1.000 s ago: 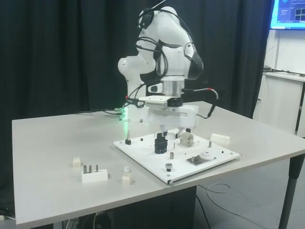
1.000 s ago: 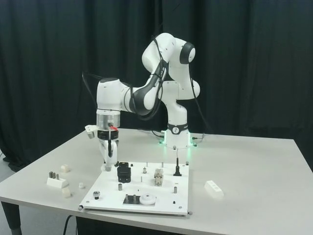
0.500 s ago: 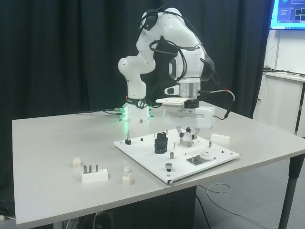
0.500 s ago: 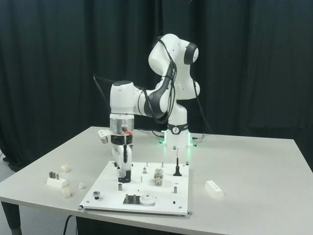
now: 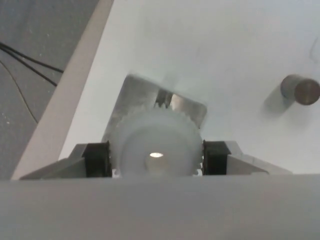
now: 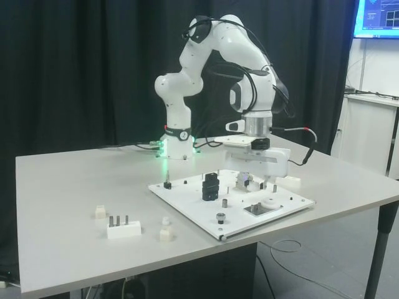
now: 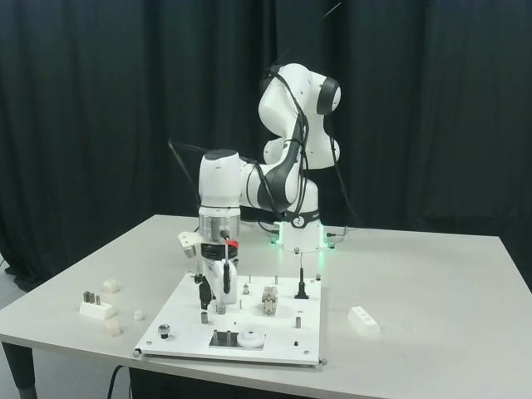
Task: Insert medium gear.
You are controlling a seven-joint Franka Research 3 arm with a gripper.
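Since the gear (image 5: 156, 148) sits on its plate (image 5: 131, 95) near the board's (image 6: 187, 193) 5 o'clock corner, the gripper (image 5: 156, 159) straddles it, fingers open either side, apparently for pickup.

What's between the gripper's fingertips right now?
In the wrist view, the white toothed plastic gear, on its grey metal plate, shows between the gripper's black pads.

Gripper (image 6: 260, 185) — now nearer gear (image 6: 270, 203).
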